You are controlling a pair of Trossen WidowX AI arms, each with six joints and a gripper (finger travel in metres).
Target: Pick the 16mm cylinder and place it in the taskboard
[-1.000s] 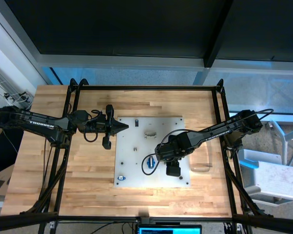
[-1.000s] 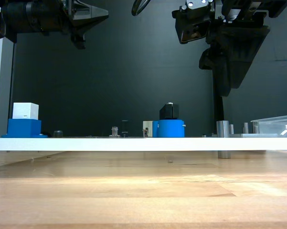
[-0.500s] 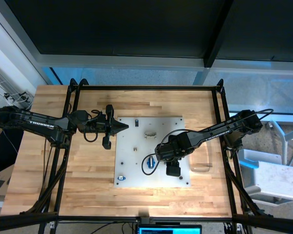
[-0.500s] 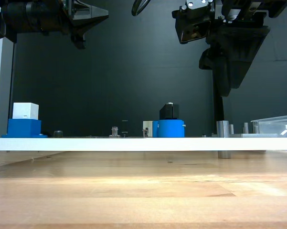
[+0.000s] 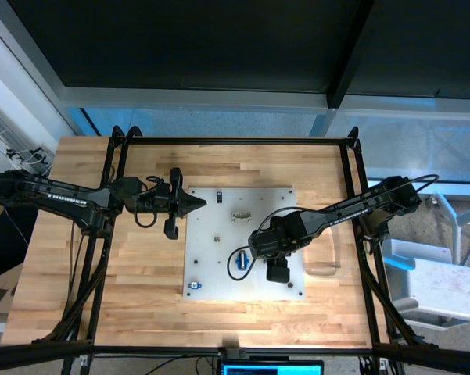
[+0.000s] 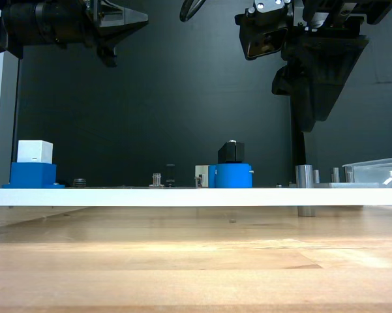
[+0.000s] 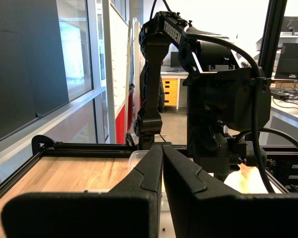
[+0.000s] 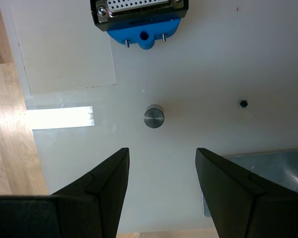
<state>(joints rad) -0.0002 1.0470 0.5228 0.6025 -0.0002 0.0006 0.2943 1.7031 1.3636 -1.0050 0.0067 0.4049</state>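
I'm looking at a pale butcher-block desk point(image 5: 141, 289) inside a black frame point(image 5: 235, 141). A dark wall panel and glass stand behind it, and the left wrist view shows windows and an office. The white taskboard point(image 5: 211, 262) lies in the middle of the desk.

The left claw point(image 7: 162, 148) hangs high over the taskboard's left edge with its fingers pressed together. The right claw point(image 8: 161, 151) hangs over the taskboard's near right part with its fingers spread and nothing between them. The cylinder point(image 8: 153, 117) stands on end on the taskboard straight below that gap. Just beside it is a blue connector part point(image 8: 141, 20), which the picture's edge cuts off.

From above, the right arm's wrist covers that patch of the taskboard, so I cannot pick out the cylinder there. A clear tray point(image 5: 324, 262) lies off the taskboard's right edge. A screen point(image 5: 272, 367) beyond the taskboard's near edge is cut off. "TROSSEN" point(image 5: 62, 198) reads on the left arm.
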